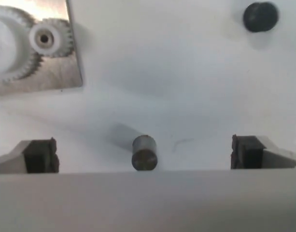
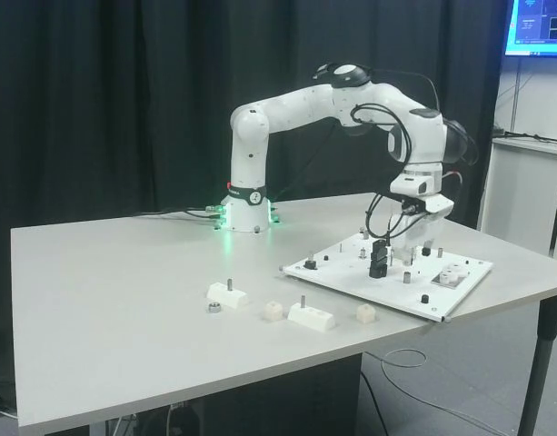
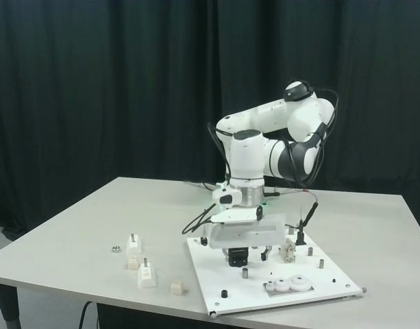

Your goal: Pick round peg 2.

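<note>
Wrist view has the gripper (image 1: 144, 153) spread wide with nothing in it, one black pad (image 1: 40, 155) out on each side and round peg 2 (image 1: 145, 152) standing upright on the white board (image 1: 186, 87) right in the gap between them, touching neither. Beyond the peg there's a grey metal plate (image 1: 56, 79) set into the board holding two white gears (image 1: 50, 37) meshed together, and a black knob (image 1: 260, 16) sits well apart on the other side.

From the first room view the gripper (image 2: 411, 243) hangs low over that board (image 2: 351, 280), with other small pegs and a black fixture (image 2: 379, 258) close by. Further out on the grey table (image 2: 105, 300) are a few white blocks (image 2: 312, 317), a couple with pins sticking up. Nothing blocks the peg from above.
</note>
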